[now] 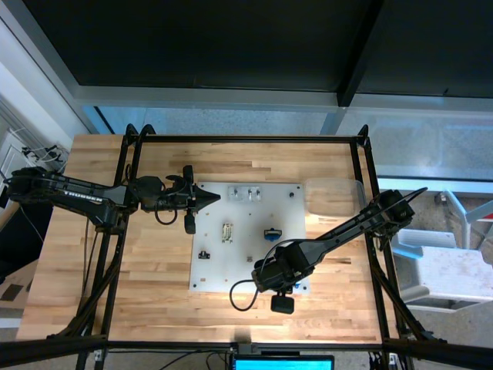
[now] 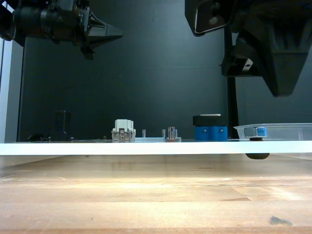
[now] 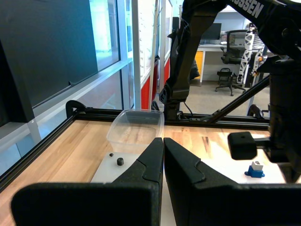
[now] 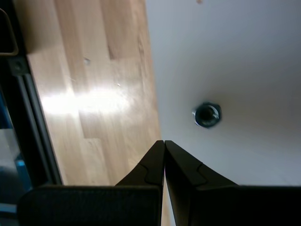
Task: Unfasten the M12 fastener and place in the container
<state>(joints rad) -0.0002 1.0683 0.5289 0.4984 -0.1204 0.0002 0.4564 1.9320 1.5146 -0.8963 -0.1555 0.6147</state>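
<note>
Fingers (image 4: pixel 149 165) touching, empty: right gripper (image 4: pixel 164 141) near nut (image 4: pixel 207 115), left gripper (image 3: pixel 163 140) aloft.

Tall windows (image 3: pixel 106 33), office chairs (image 3: pixel 229 56) — wood table (image 1: pixel 154 262)

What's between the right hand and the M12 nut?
Only bare white board, in the right wrist view: the right hand, shut and empty, hangs beside the nut. The left hand hovers at the board's far left corner.
</note>
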